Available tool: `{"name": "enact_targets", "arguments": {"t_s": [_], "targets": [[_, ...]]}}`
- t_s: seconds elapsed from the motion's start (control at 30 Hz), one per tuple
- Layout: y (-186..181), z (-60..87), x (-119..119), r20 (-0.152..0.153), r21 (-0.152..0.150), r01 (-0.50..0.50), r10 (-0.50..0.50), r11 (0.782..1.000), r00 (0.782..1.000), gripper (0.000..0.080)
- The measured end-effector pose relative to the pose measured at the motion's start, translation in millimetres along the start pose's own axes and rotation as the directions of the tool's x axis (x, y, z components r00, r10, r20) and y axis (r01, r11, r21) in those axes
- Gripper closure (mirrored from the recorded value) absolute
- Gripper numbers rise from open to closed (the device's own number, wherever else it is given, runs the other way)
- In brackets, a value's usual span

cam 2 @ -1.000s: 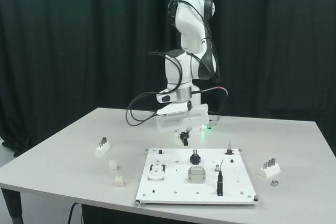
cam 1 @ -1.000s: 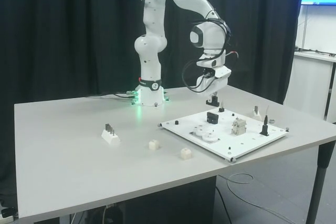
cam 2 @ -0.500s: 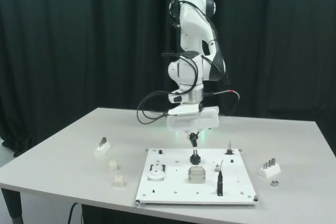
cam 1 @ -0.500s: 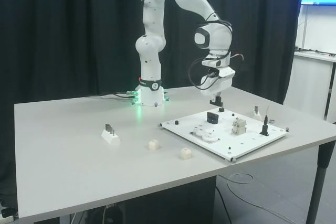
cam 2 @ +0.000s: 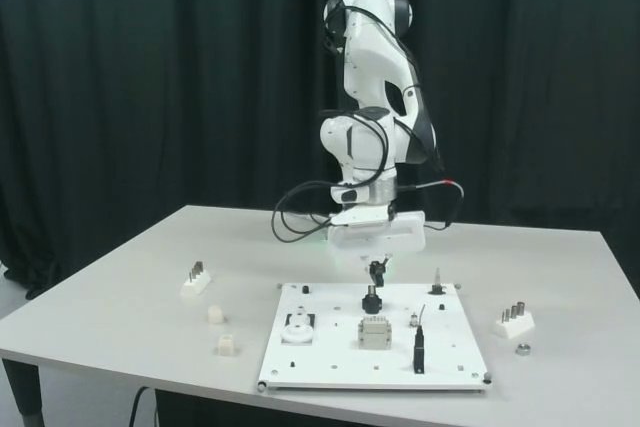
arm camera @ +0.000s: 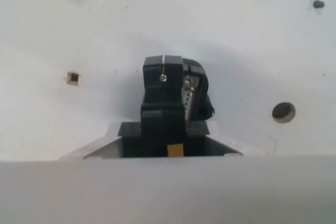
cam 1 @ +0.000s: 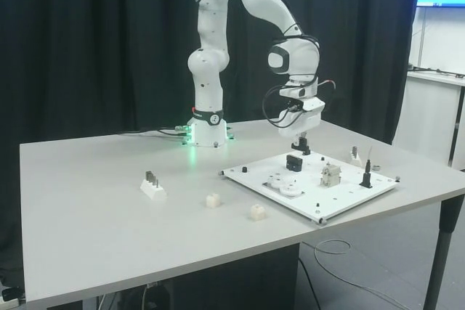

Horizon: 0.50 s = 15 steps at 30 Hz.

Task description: Insert D-SUB.

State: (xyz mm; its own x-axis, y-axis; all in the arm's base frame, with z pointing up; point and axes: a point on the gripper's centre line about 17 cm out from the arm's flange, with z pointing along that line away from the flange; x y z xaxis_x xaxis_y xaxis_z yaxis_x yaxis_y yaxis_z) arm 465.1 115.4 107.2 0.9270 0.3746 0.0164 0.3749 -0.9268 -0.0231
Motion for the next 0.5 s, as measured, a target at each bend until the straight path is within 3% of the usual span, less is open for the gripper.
{"name": "enact_targets", "arguments": {"t_s": [0.5], "targets": [[-1.9,6.3,-10.9,0.025,0.003,-0.049,0.049,0.999,0.998,0.0649]]}}
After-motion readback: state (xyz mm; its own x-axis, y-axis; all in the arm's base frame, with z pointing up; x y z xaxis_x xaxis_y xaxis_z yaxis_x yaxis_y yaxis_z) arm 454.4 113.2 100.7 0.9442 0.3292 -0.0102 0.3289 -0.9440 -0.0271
